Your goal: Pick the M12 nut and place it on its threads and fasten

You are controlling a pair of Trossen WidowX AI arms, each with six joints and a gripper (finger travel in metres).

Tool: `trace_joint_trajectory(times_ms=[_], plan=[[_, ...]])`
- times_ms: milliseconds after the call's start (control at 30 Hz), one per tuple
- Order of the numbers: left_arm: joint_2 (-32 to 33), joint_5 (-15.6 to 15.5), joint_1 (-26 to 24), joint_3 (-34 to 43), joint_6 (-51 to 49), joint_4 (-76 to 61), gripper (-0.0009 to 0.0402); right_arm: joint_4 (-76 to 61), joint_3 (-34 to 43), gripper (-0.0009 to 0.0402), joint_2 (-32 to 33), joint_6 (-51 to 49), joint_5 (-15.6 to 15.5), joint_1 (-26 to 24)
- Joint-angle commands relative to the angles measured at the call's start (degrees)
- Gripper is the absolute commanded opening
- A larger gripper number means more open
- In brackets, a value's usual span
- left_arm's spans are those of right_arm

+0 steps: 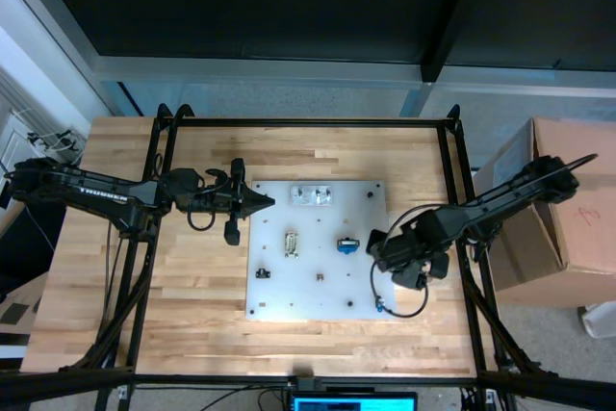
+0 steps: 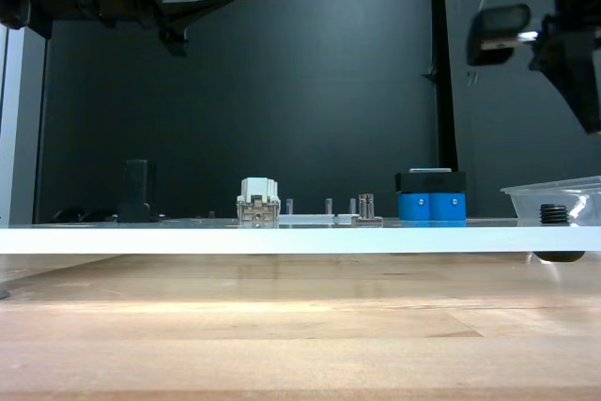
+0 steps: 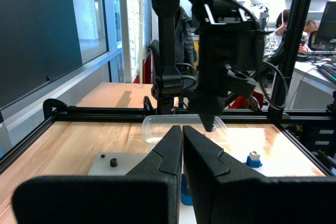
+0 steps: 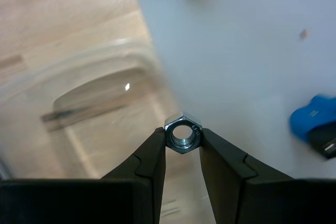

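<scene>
In the right wrist view the small silver nut (image 4: 182, 132) is pinched between the tips of my right gripper (image 4: 182, 139), held in the air with its threaded hole facing the camera. Below it lie the white board (image 4: 236, 51) and the clear tray (image 4: 94, 93). The black ribbed stud (image 2: 554, 215) stands bare on the board's near right edge, ribs showing, and the right gripper (image 2: 575, 53) hangs high above it. The left gripper (image 1: 262, 202) is shut on nothing and hovers over the board's far left edge.
On the white board (image 1: 308, 286) stand a blue connector block (image 1: 347, 245), a white connector (image 2: 258, 204) and a silver post (image 2: 366, 206). The clear tray (image 2: 554, 192) sits behind the stud. A cardboard box (image 1: 563, 199) stands off the table's right side.
</scene>
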Motion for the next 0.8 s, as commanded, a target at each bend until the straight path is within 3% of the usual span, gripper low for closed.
trace_joint_trajectory(times_ms=[33,367,800], plan=[[0.00,0.02,0.00,0.00,0.00,0.02,0.0000,-0.04,4.31,0.0012,4.66,-1.14,0.46,1.05],[0.00,0.02,0.00,0.00,0.00,0.02,0.0000,-0.55,17.33,0.0012,18.21,-6.16,0.46,3.74],[0.00,0.02,0.00,0.00,0.00,0.02,0.0000,1.60,23.02,0.0012,25.86,-10.38,0.50,4.66]])
